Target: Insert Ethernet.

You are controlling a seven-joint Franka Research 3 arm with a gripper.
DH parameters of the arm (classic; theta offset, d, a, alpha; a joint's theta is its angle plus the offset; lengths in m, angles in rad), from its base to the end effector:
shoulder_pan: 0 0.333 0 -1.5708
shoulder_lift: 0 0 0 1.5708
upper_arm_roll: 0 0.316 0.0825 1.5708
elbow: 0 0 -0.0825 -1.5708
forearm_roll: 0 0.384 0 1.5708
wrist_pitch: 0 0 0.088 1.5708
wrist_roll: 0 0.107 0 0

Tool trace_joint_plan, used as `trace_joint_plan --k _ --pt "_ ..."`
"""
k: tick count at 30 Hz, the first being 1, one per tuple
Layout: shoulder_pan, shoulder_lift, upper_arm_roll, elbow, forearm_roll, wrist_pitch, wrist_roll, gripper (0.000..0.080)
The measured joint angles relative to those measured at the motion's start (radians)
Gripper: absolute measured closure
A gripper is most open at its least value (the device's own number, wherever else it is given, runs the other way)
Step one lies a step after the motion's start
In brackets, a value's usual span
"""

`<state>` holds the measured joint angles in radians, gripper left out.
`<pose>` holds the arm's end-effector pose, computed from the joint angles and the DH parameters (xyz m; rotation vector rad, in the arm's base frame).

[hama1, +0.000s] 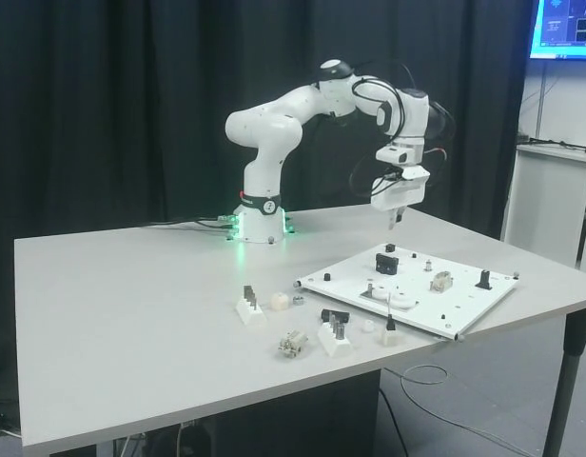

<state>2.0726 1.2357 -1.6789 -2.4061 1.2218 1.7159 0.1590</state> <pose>0.3962 0.2203 0.2928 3.0134 -0.7320 -0.0539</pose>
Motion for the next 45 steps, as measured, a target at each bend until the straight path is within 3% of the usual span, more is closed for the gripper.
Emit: trace_joint_plan --k 15,33,45 --pt "0.028 0.000 0.039 -0.003 0.037 0.034 -0.002 0.0712" --pt "0.065 -0.002 0.059 -0.010 0.040 0.035 -0.008 0.0712" --pt "0.080 -0.004 0.076 -0.025 0.064 0.034 -0.044 0.0712"
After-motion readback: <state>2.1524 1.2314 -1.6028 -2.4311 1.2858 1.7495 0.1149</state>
